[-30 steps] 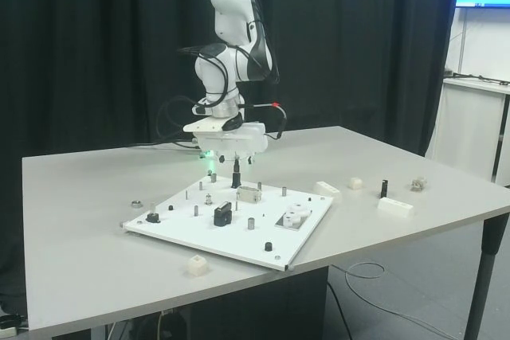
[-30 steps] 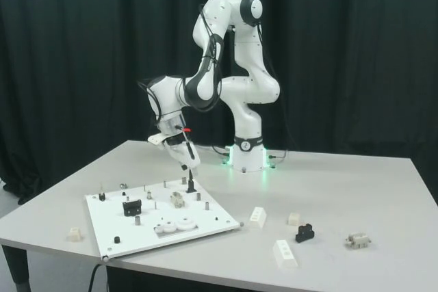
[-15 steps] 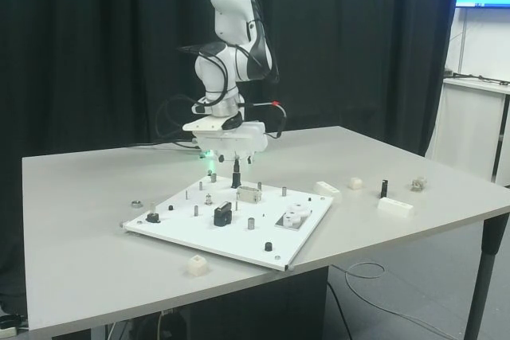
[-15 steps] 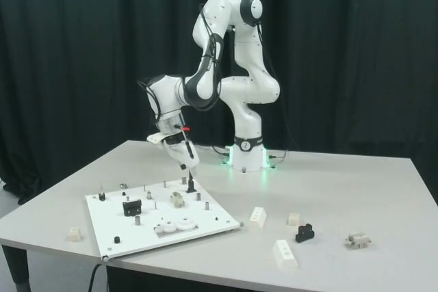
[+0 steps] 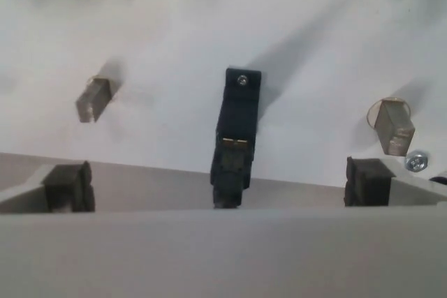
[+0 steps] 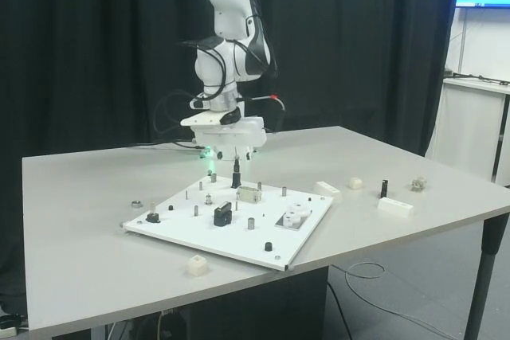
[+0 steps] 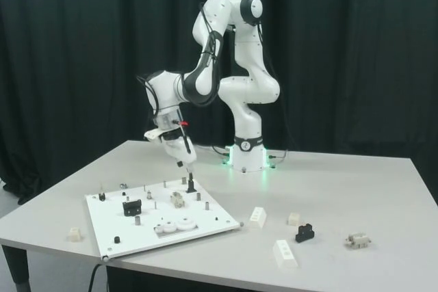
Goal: Pick D-SUB.
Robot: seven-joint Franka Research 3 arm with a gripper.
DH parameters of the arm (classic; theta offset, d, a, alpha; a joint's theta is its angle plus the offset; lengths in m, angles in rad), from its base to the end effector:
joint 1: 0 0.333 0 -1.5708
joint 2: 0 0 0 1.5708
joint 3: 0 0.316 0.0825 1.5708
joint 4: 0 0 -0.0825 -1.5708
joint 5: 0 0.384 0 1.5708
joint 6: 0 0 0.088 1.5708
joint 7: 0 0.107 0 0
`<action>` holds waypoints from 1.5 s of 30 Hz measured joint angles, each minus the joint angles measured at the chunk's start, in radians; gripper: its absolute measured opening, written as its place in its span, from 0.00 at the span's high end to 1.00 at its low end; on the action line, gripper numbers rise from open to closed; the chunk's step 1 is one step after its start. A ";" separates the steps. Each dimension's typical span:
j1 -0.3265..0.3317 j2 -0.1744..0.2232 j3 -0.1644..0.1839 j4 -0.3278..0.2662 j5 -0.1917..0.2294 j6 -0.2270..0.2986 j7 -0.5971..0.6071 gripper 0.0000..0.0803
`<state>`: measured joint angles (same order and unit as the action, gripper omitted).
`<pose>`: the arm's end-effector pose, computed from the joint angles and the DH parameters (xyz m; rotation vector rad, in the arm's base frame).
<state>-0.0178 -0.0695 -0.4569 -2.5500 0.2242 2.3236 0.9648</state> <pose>0.3865 -0.1918 0.2794 -2.0802 2.1489 0.3077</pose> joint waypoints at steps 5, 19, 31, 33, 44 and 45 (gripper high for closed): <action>0.001 -0.023 0.004 0.003 -0.002 0.000 0.000 0.00; 0.001 -0.099 0.074 0.015 -0.039 -0.002 0.007 0.00; 0.002 -0.137 0.204 0.025 -0.132 0.016 0.037 0.00; 0.002 -0.141 0.236 0.026 -0.144 0.020 0.038 0.00; 0.005 -0.152 0.442 0.038 -0.204 0.025 0.037 0.00; 0.005 -0.152 0.462 0.039 -0.206 0.027 0.037 0.00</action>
<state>-0.0129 -0.2211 0.0046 -2.5114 0.0185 2.3507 1.0017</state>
